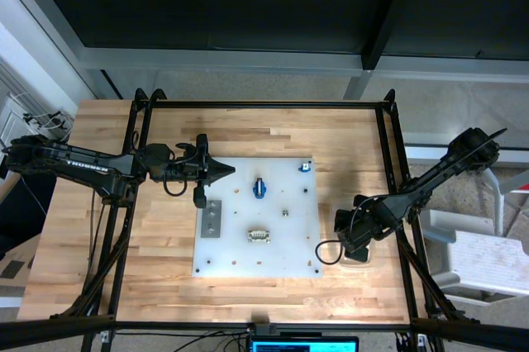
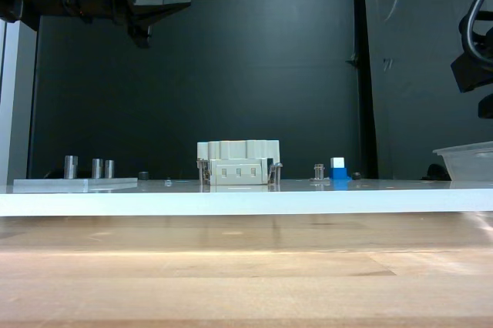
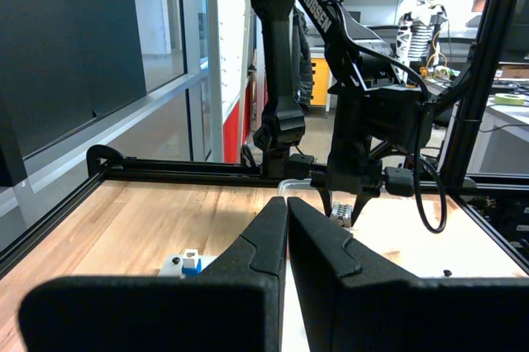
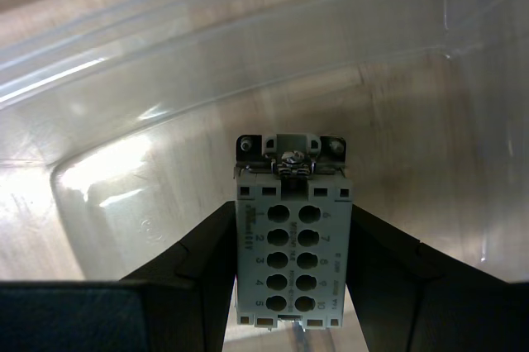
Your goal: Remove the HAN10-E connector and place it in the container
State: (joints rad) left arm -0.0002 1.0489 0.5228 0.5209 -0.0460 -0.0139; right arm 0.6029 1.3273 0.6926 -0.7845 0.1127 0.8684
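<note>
My right gripper (image 4: 289, 286) is shut on the HAN10-E connector (image 4: 289, 236), a pale beige block with ten numbered holes and a metal bracket at its end. It holds the connector inside the container (image 4: 124, 129), a clear plastic tray whose rounded wall shows all around it. From above, the right gripper (image 1: 357, 240) hangs over the container (image 1: 340, 218) just right of the white board. The container's rim (image 2: 466, 155) shows at the low view's right edge. My left gripper (image 1: 227, 170) is shut and empty, high above the board's far left corner, its fingers (image 3: 264, 240) pressed together.
The white board (image 1: 289, 253) carries a pale grey housing with a metal frame (image 1: 259, 237), a grey plate with pegs (image 1: 212, 220), a blue part (image 1: 259, 188) and a small blue-white piece (image 1: 305, 167). A black frame (image 1: 388, 145) rings the wooden table.
</note>
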